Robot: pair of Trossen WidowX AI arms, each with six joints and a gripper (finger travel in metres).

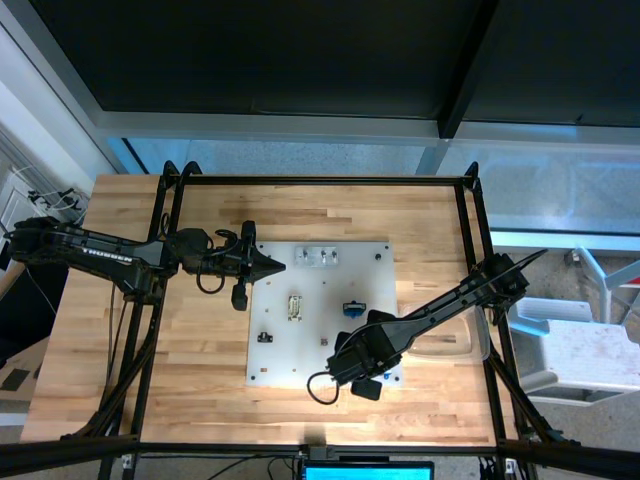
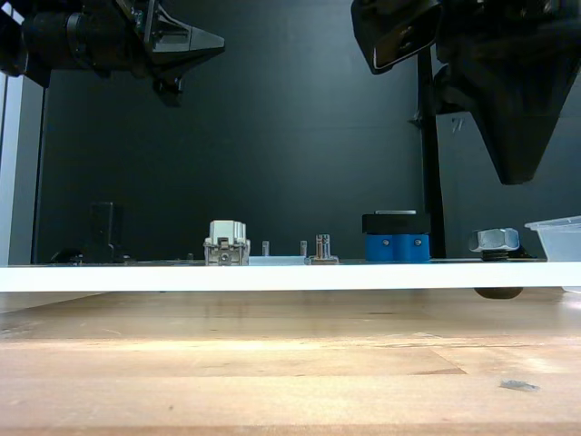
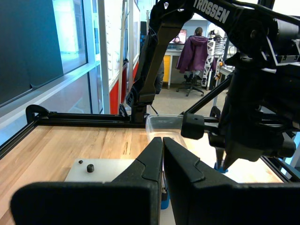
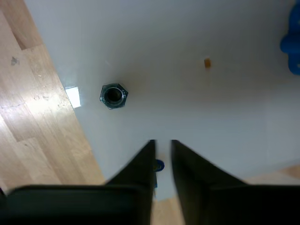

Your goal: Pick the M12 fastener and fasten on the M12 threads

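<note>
Two black arms reach over one white board [image 1: 300, 350] on a wooden table [image 1: 150, 380]. The left gripper [image 1: 278, 266] hangs high over the board's far left edge, well away from the work. Its fingers are pressed together on nothing, which suggests this arm is parked. The right gripper [image 4: 162, 143] hovers above the board's near right corner, pointing straight down, likely because the nut's place is there. Its fingers are almost together, with only a thin gap between them, and they grip nothing. The one silver nut [image 2: 495, 240] is apart from that gripper, below it and off to one side of the finger line. In the low view the nut sits on top of the single dark stud [image 2: 495, 257], with some ribs showing beneath it. By that, the nut appears started on its threads but not run fully down. The high view cannot confirm this, since the right arm covers that corner. One clear tray [image 2: 558, 238] stands just behind the nut, and one blue block [image 2: 397, 241] stands mid-board. To turn the nut further, the right gripper would probably need to open, centre over it and descend.
</note>
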